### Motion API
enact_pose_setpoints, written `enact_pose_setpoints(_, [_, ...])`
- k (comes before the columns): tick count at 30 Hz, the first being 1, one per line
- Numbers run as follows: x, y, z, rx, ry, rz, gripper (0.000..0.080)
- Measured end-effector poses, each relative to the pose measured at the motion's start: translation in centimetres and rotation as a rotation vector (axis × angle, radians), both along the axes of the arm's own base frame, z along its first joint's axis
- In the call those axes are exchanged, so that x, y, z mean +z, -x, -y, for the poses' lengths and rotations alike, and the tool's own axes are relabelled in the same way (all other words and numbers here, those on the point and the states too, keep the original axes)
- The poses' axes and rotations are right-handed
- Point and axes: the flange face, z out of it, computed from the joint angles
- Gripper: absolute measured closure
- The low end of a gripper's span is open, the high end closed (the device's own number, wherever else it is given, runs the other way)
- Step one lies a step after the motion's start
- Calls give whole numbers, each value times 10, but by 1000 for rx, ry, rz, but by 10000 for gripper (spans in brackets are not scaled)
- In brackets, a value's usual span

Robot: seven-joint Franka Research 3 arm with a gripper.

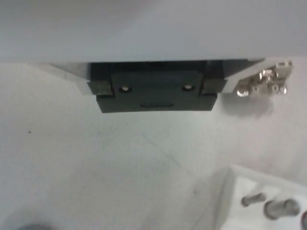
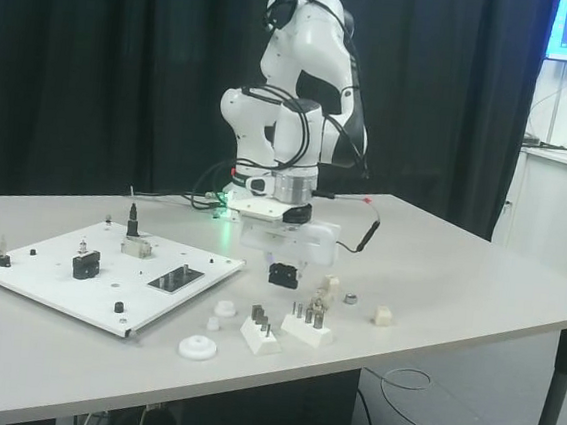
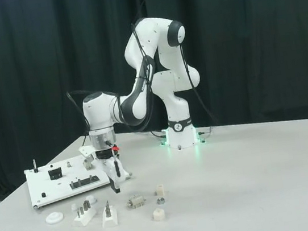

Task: Place D-SUB.

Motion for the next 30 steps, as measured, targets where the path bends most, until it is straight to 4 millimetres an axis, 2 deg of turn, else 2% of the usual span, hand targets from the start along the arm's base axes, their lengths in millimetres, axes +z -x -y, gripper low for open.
enact_pose_setpoints(8, [-5, 1, 4, -108, -8, 7, 418])
enact_pose_setpoints(23, [-17, 2, -1, -177, -4, 14, 418])
enact_pose_setpoints(30, [-21, 1, -4, -152, 16, 41, 418])
